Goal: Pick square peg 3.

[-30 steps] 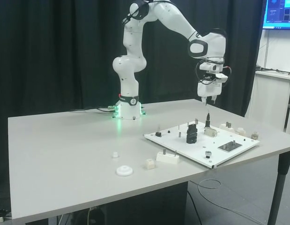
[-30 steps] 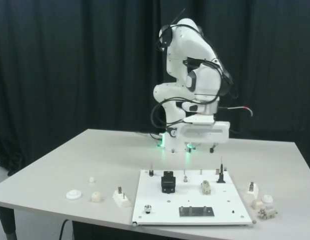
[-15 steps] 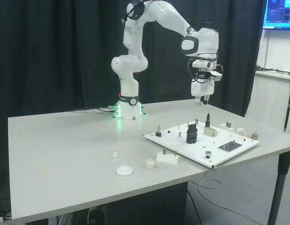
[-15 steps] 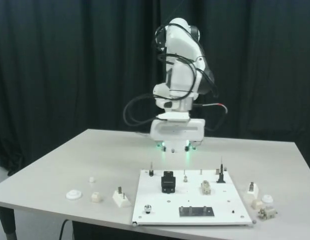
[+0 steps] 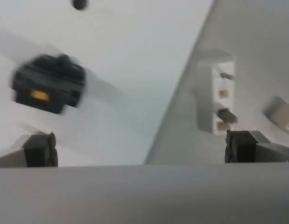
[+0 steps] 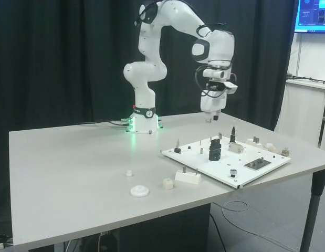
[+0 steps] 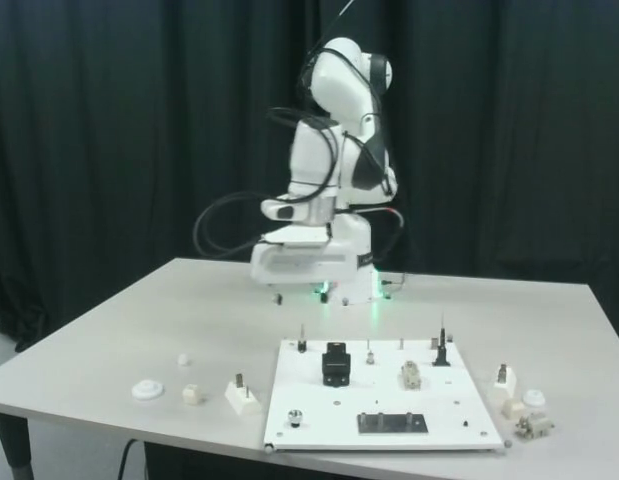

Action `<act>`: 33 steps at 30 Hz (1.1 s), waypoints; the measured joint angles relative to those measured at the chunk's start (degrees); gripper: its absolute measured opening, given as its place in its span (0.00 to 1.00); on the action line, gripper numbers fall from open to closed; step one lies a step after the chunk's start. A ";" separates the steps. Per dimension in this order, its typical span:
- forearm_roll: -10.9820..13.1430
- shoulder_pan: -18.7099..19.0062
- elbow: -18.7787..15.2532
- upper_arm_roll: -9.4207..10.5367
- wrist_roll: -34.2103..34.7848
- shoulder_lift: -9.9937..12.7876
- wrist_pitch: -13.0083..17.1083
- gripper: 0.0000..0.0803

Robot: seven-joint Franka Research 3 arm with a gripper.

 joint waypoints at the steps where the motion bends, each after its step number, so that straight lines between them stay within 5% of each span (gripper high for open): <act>1: 0.00 -0.59 0.14 -0.01 -0.74 0.19 -0.11 1.00; 19: 0.07 -8.37 0.35 -1.65 -13.49 3.32 0.22 1.00; 33: 2.14 -10.33 0.41 -2.22 -23.25 7.96 7.36 1.00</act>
